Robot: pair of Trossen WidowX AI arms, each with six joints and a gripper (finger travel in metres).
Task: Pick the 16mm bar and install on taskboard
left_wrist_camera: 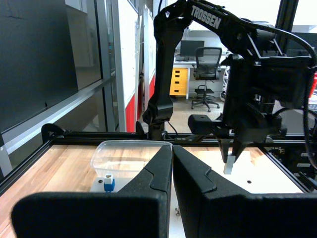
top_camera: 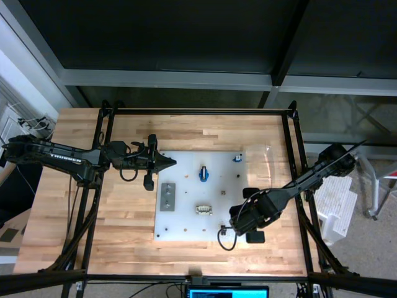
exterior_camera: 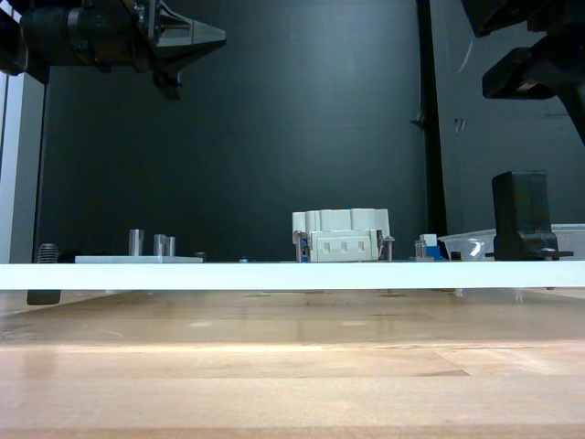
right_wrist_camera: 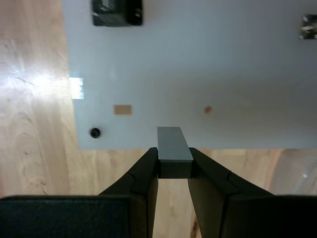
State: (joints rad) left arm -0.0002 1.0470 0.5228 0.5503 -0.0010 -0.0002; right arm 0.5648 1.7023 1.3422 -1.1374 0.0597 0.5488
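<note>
Blond wood tabletop (top_camera: 56,205), dark backdrop; matte white square taskboard (top_camera: 186,220) mid-frame. Right gripper (right_wrist_camera: 174,162) clamps the grey, blocky 16mm bar (right_wrist_camera: 173,144) over the board's lower right. Left gripper (top_camera: 167,162), pinched closed and empty, hovers at its upper left.

Soft overhead light; glare streaks the pale wooden desk (right_wrist_camera: 29,79) in the right wrist view. The low view is dim, its backdrop black. The left tool (left_wrist_camera: 172,148), high over the left edge of the white square taskboard (top_camera: 186,217), looks dark and soft-edged. The right tool (right_wrist_camera: 174,158), over its right side, grips an evenly lit grey rectangular bar (right_wrist_camera: 172,141).
</note>
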